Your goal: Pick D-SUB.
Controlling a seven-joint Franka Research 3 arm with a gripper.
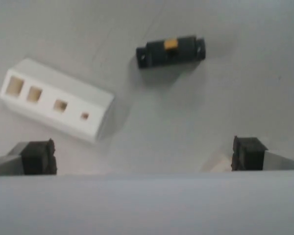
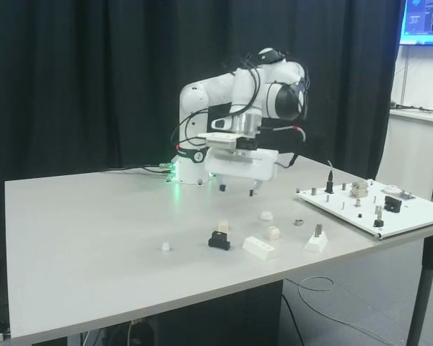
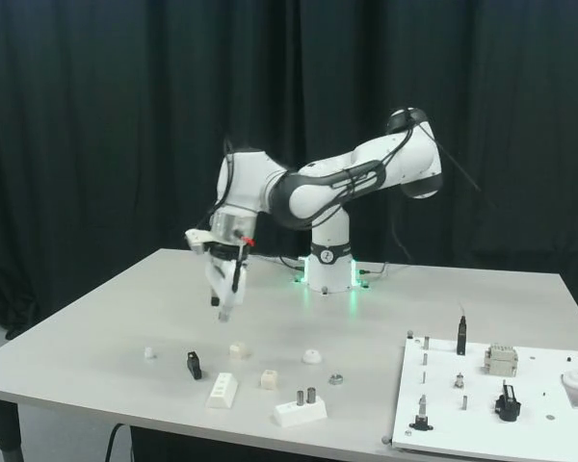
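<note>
The end effector [image 1: 143,155] hangs spread and empty above the worktop [image 1: 245,88]. The black D-SUB connector [image 1: 170,51] lies below and ahead, its long axis roughly parallel to the finger line, beside a white block [image 1: 56,99].

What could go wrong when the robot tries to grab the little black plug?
1. The white block lies close beside the D-SUB. A finger might bump it on the way down.
2. The gripper hangs high above the table with its fingers wide apart. If it comes down a bit off, the small plug could get pushed aside instead of gripped.
3. The plug lies slanted, so the fingers may need turning first.
</note>
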